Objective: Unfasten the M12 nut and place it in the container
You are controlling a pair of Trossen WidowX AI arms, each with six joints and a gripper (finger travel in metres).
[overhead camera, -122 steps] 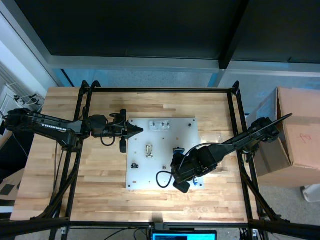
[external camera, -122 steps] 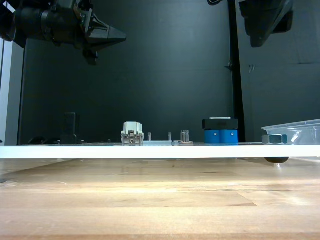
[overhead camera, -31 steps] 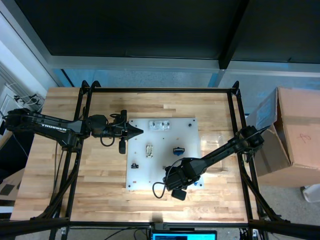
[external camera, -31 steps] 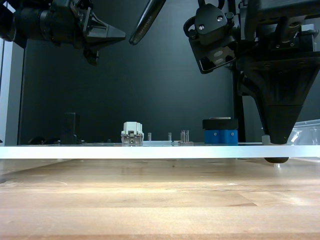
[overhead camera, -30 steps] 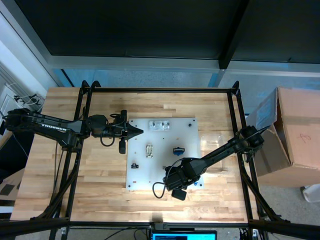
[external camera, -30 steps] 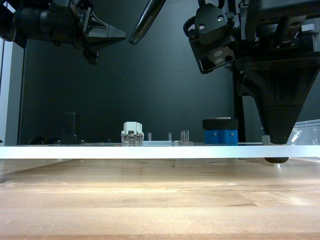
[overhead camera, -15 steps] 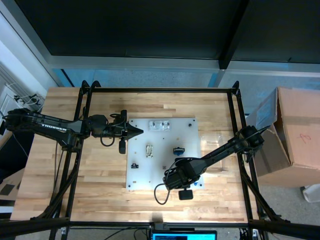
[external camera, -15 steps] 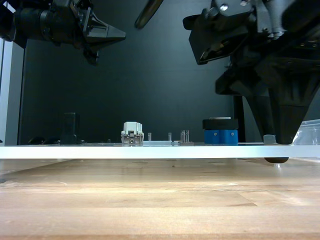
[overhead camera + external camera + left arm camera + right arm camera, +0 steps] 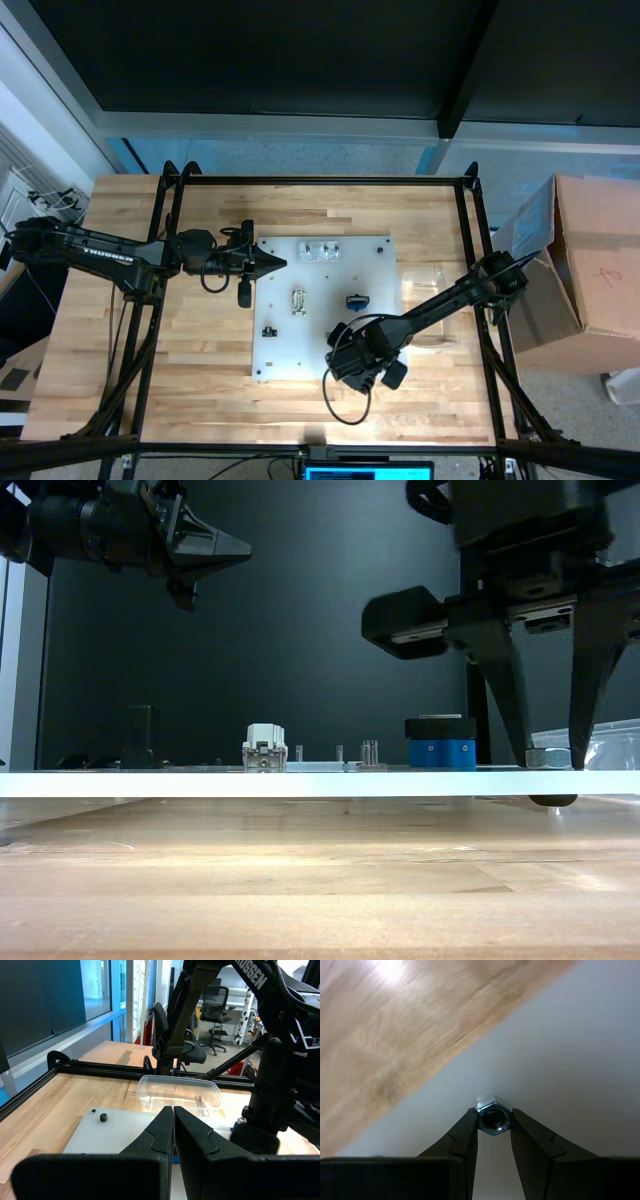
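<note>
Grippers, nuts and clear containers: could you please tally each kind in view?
Grippers: 2 (left gripper shut, high over the board's left edge; right gripper shut on the nut)
Nut: 1, on its stud
Clear container: 1, right of the board
Total: 4

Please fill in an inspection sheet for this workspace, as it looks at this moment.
Surface: wooden table, white board on it.
Job's things: nut on its stud, board's near right edge; clear container beside the board, without the nut.
Clutter: grey connector, blue block, silver post on board.
Grippers: right gripper down at the board, shut on the nut; left gripper raised by the board's left edge, shut, empty.
Cables: black loop at the right arm's wrist.
Surroundings: cardboard box right of the table; black frame.
</note>
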